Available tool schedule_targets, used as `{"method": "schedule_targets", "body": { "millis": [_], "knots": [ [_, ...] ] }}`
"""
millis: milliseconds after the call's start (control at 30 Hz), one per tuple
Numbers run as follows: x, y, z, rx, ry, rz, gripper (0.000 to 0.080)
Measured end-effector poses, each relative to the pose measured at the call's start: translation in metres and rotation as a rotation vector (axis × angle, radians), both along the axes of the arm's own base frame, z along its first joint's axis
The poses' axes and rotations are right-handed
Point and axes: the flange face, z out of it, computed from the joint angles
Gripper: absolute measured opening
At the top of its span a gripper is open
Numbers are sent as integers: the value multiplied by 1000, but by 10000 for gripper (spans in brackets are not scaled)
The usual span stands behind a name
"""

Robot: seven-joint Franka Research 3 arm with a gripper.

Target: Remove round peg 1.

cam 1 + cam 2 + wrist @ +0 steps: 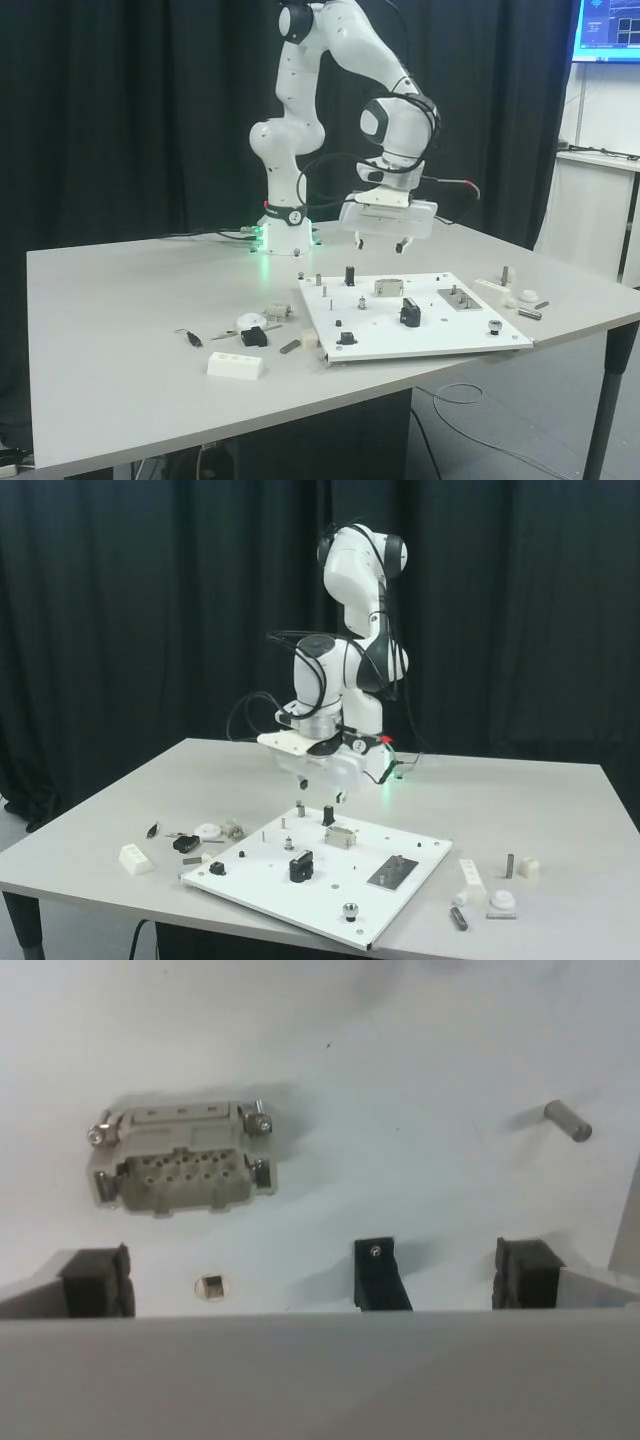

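Peg removal not begun: the gripper [379,243] hovers above the white board [440,340], fingers spread and holding nothing.

Which upright pin is round peg 1 I cannot tell; a likely one, a grey peg [568,1120], stands at the wrist view's upper right, still seated. No containers show; a multi-pin connector [183,1160] sits on the board.

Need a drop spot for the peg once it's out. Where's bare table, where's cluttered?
Bare: the wide stretch of grey table out from the small white block, and the back strip behind the white board. Crowded: the loose parts beside the board near the white block, and the bits off its other edge.
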Motion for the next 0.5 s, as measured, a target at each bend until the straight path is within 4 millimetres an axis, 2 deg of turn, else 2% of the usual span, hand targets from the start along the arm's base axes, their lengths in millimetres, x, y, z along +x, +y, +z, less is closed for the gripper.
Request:
{"method": "schedule_targets", "body": {
  "millis": [500],
  "knots": [
    [1,7,4,4,-9,11,800]
  ]
}}
